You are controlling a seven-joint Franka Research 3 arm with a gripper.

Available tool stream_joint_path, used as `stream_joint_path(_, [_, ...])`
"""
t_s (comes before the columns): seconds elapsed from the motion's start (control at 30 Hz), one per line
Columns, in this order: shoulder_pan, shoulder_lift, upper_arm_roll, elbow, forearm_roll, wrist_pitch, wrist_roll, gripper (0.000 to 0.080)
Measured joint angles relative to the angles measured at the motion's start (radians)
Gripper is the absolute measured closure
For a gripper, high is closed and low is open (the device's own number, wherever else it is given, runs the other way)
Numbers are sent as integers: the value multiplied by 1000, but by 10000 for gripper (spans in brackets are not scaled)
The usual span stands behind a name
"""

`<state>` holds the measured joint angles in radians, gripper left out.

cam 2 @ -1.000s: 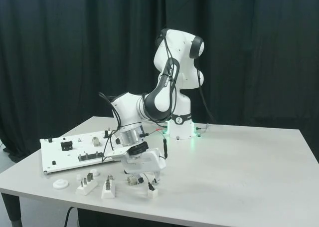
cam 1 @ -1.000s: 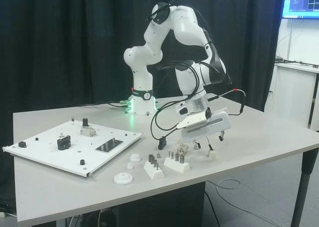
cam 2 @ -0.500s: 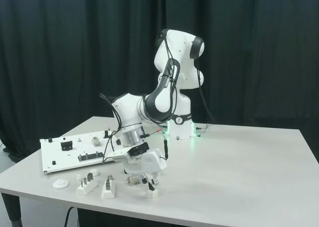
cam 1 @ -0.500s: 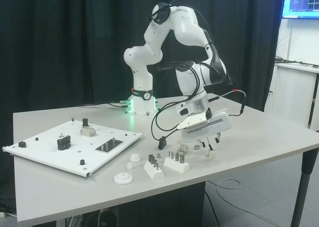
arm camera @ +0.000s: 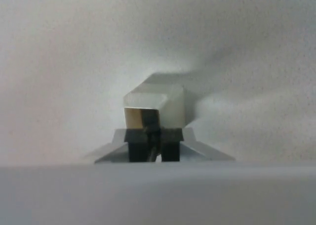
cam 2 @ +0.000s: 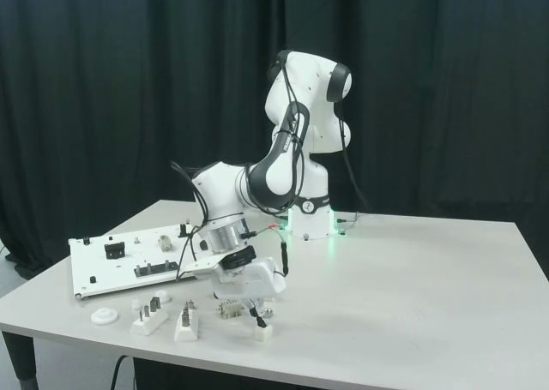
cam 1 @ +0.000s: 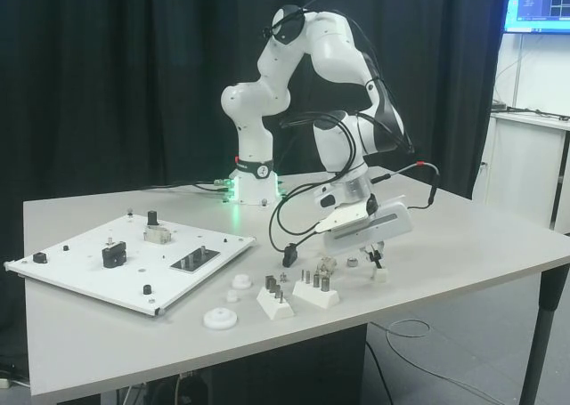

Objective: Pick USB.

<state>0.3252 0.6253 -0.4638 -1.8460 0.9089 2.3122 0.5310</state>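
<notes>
The USB is a small plug standing upright in a white block holder on the grey table. In the wrist view my gripper is shut on the plug, its black fingertips pressed together just above the holder. The first room view has the gripper low over the holder, near the table's front edge. The second room view shows the same: the gripper right above the holder. The holder rests on the table.
Two white holders with metal pins and a small metal part stand beside the gripper. A white disc lies near the front edge. A white board with fixtures fills the table's other side. A black cable hangs from the wrist.
The fingers, spread on both sides of the white holder a second ago, have come together on the USB plug. The hand has drawn slightly in over the holder.
</notes>
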Motion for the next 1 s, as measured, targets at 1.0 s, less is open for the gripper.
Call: stream_joint_path(1.0, [2, -17, -54, 58, -14, -108, -1, 756])
